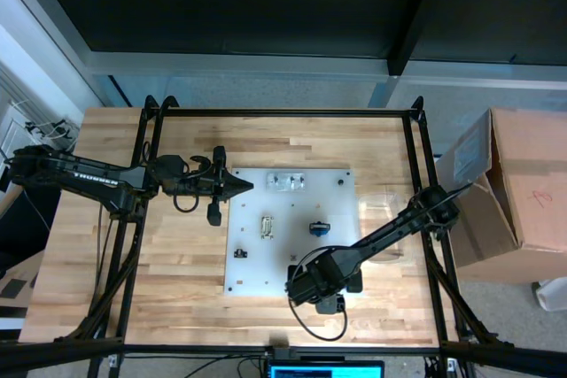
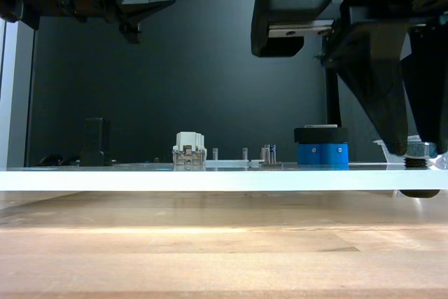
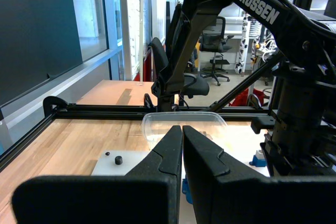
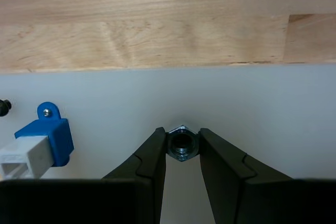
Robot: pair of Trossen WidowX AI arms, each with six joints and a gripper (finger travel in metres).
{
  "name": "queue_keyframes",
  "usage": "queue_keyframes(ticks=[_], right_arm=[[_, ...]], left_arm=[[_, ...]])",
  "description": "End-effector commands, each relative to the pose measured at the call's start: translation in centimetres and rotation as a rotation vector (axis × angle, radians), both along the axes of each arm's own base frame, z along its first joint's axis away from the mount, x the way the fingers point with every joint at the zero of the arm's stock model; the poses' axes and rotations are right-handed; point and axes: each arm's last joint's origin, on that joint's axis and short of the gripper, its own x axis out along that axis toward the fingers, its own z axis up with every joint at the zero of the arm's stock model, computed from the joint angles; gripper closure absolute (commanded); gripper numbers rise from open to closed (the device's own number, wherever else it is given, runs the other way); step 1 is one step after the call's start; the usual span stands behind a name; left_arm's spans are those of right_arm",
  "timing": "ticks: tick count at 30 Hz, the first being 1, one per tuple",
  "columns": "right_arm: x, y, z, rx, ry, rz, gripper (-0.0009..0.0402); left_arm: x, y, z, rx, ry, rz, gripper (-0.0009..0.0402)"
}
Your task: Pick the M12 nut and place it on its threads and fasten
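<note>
**A:** What stands where, biggest first?

**B:** The bench carries the white board. The left claw hangs high over the board's far left edge. Its fingers are pressed together on nothing. The right claw is down at the board's near right edge, pinching the nut across two opposite flats.

**A:** Is the nut seated?

**B:** It sits on its stud. The low view shows black ribs under it, so I judge it not run fully down.

**A:** How will it handle?

**B:** It looks like bright metal and is small, so I'd guess it is light, stiff and hard, with nothing to break. The smooth shine suggests it is slippery. Flats are the place to hold it, as the claw does here, since corners would likely let it skid. It probably needs to stay level while turning, or the thread may bind.

**A:** Is there any writing?

**B:** "TROSSEN" stands in white capitals on the right arm in the left wrist view. The same word is on the left arm from above. The box beside the bench bears a red mark I cannot read.
</note>
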Motion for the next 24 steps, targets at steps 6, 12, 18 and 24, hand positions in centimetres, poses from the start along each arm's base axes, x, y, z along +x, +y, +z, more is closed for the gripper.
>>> queue_keyframes(ticks=[6, 12, 18, 24], right_arm=[[0.23, 0.13, -0.68, -0.001, 0.003, -0.001, 0.0380], [0.28, 0.08, -0.72, -0.001, 0.004, -0.034, 0.0380], [0.29, 0.07, -0.70, 0.002, 0.006, -0.092, 0.0380], [0.43, -0.05, -0.57, 0.015, 0.003, -0.260, 0.0380]], left_arm=[[0.01, 0.00, -0.01, 0.000, 0.000, 0.000, 0.0393], [0.01, 0.01, -0.01, 0.000, 0.000, 0.000, 0.0393], [0.01, 0.00, -0.01, 0.000, 0.000, 0.000, 0.0393], [0.01, 0.00, -0.01, 0.000, 0.000, 0.000, 0.0393]])
